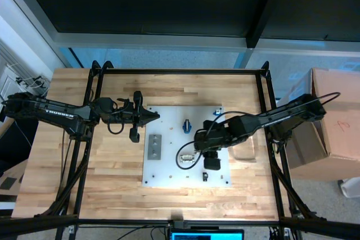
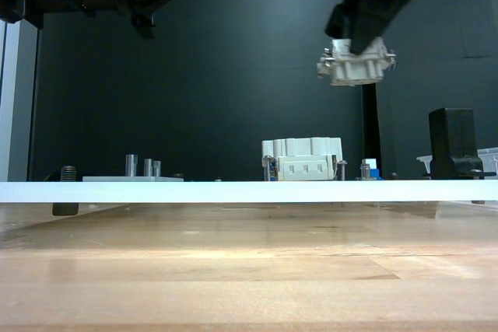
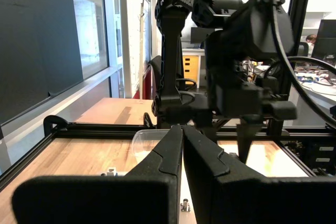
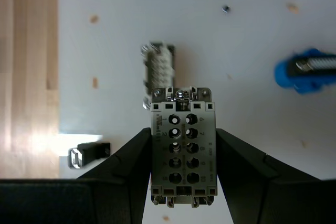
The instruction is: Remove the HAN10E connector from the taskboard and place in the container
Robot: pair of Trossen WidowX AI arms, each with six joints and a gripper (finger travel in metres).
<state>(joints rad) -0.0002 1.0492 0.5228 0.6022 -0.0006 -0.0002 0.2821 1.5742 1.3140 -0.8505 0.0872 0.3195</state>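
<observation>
One connector is in the air, pinched in your right fingers.
Your right fingers point(image 2: 359, 40) grip the long sides of the grey connector point(image 4: 182, 148). Its numbered holes face the wrist camera. It hangs well clear of the white board point(image 1: 169, 167), and the low view shows it slightly tilted. Its cream socket point(image 2: 302, 159) sits on the board, below those fingers and a little to their left. A blue plug point(image 4: 307, 70) lies on the board, off to one side of them. Your left fingers point(image 3: 182, 145) are pressed together with nothing between them. They are held high over the board's left edge, well apart from the right fingers and pointing towards the right arm. Just beyond their tips you can see a clear tub point(image 3: 143, 145) standing on the worktop point(image 1: 73, 167).
</observation>
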